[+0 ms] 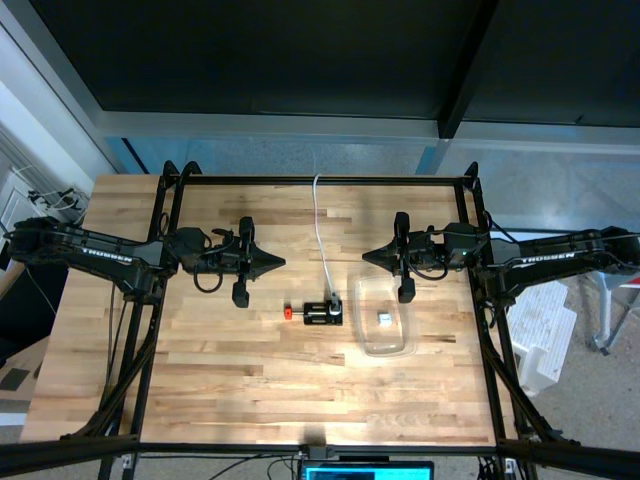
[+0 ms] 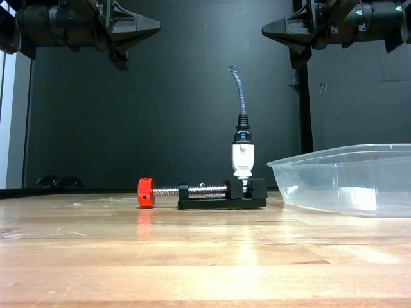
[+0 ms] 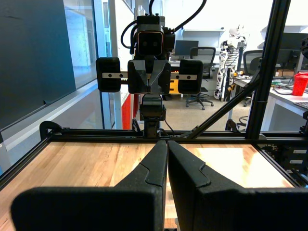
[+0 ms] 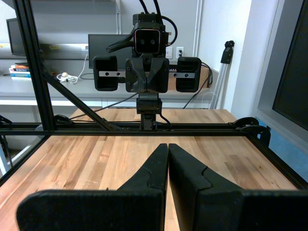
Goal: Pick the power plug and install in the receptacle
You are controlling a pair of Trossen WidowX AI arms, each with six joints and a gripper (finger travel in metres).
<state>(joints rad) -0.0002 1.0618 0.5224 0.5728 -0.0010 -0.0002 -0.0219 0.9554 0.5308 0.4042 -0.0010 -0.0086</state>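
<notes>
The black power plug (image 2: 242, 134) stands upright in the white receptacle (image 2: 243, 159), and nothing holds it. Its braided cable (image 2: 239, 90) rises from the plug. The receptacle sits in the black vise (image 2: 221, 194) with the red knob (image 2: 146, 192), seen from above at mid-table as the vise (image 1: 322, 313). My left gripper (image 1: 281, 263) hangs high to the left of the vise, fingers shut and empty (image 3: 167, 143). My right gripper (image 1: 366, 256) hangs high over the far end of the tray, also shut and empty (image 4: 168, 146).
The clear tray (image 1: 362, 300) lies right of the vise with only the white block (image 1: 384, 318) in it. A pale cord (image 1: 322, 230) runs from the vise to the table's far edge. Black frame rails border the wooden table.
</notes>
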